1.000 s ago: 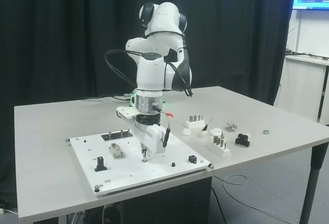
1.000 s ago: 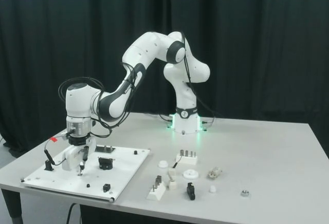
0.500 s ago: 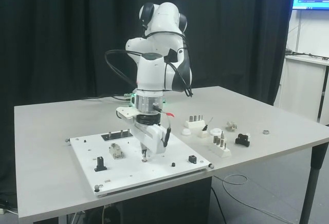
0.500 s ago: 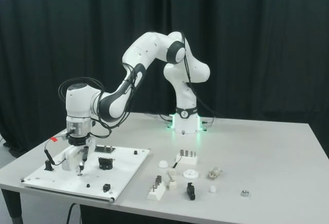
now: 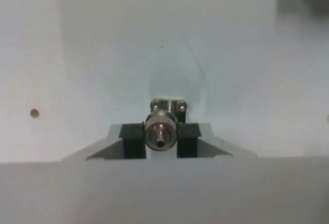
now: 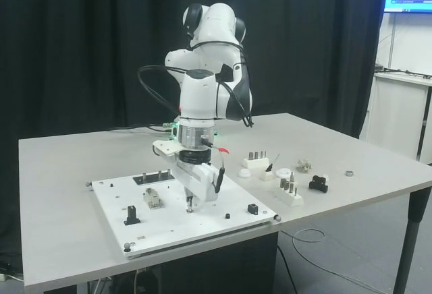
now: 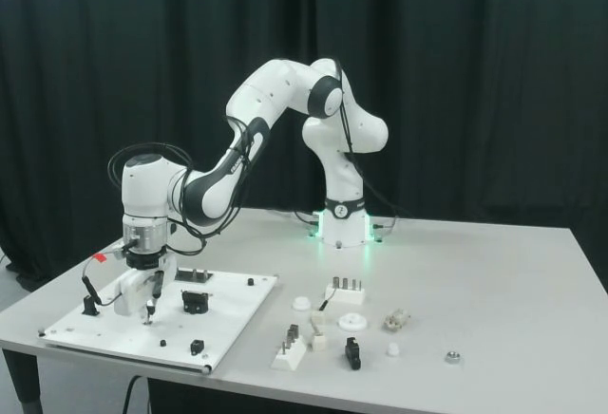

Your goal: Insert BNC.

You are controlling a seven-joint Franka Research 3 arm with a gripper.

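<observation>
No shift: tool (image 5: 161, 141) clamped on cylindrical metal BNC (image 5: 161, 131) over smooth white board (image 5: 103, 54).

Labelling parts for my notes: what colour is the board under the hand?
White; the board shows best in the first room view, lying on the grey table.

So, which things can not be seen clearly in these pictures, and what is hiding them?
- Wrist view: the BNC connector sits between the black fingers, so its body and the socket beneath it are hidden.
- First room view: the gripper tip on the white board is too small to show seating.
- Second room view: the loose parts on the grey table are too small to identify.
</observation>
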